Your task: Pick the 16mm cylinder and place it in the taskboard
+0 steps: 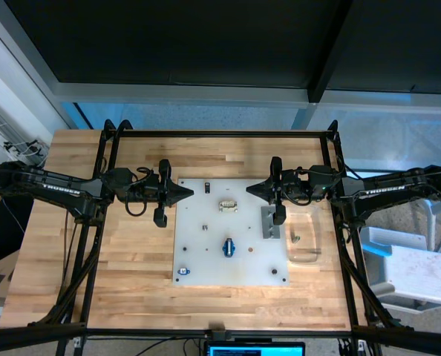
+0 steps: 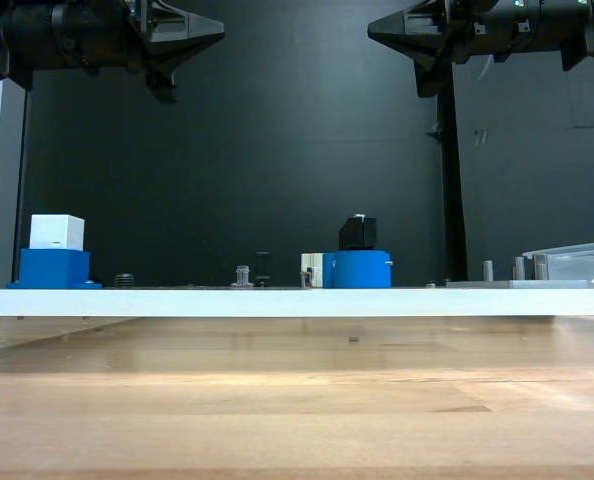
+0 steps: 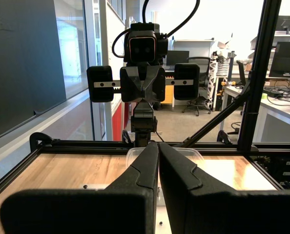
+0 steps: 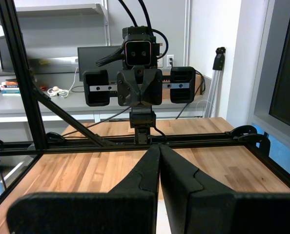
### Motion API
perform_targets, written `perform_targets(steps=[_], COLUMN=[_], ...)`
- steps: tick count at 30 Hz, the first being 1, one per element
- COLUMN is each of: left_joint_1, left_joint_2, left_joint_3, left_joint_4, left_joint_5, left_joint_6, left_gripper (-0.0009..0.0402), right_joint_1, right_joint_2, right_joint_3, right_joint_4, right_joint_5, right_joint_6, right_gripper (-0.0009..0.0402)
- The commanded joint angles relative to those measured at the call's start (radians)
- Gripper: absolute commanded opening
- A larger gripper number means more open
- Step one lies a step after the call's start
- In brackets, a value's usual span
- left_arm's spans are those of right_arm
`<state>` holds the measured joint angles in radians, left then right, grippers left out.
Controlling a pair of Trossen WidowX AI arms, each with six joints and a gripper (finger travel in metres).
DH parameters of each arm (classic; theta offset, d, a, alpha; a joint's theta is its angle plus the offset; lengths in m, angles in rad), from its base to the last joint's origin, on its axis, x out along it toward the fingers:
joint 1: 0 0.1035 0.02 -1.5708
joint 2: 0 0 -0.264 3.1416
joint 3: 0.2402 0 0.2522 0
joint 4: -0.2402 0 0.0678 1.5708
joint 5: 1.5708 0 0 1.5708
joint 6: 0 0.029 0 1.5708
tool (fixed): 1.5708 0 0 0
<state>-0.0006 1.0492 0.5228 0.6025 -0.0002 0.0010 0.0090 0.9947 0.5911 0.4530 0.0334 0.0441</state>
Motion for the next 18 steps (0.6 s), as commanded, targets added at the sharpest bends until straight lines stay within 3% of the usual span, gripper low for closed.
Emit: perform_targets(steps=[1, 12, 18], left_joint_1=[0.001, 0.000, 0.000], left_joint_2=[0.000, 0.000, 0.000], left_joint_3=[0.000, 0.000, 0.000], left_joint_4=[0.000, 0.000, 0.000], left_joint_5=[0.000, 0.000, 0.000], left_joint_6=[0.000, 0.000, 0.000], left_gripper=[0.0000, 0.0000, 0.0000], right_joint_1=[0.000, 0.000, 0.000], right_joint_2=[0.000, 0.000, 0.000], right_joint_3=[0.000, 0.000, 0.025], right_joint_4=[0.000, -0.008, -0.108], right_joint_5=[-0.001, -0.001, 0.000], right_joint_6=[0.003, 0.004, 0.052], right_gripper=[0.0000, 0.0000, 0.0000])
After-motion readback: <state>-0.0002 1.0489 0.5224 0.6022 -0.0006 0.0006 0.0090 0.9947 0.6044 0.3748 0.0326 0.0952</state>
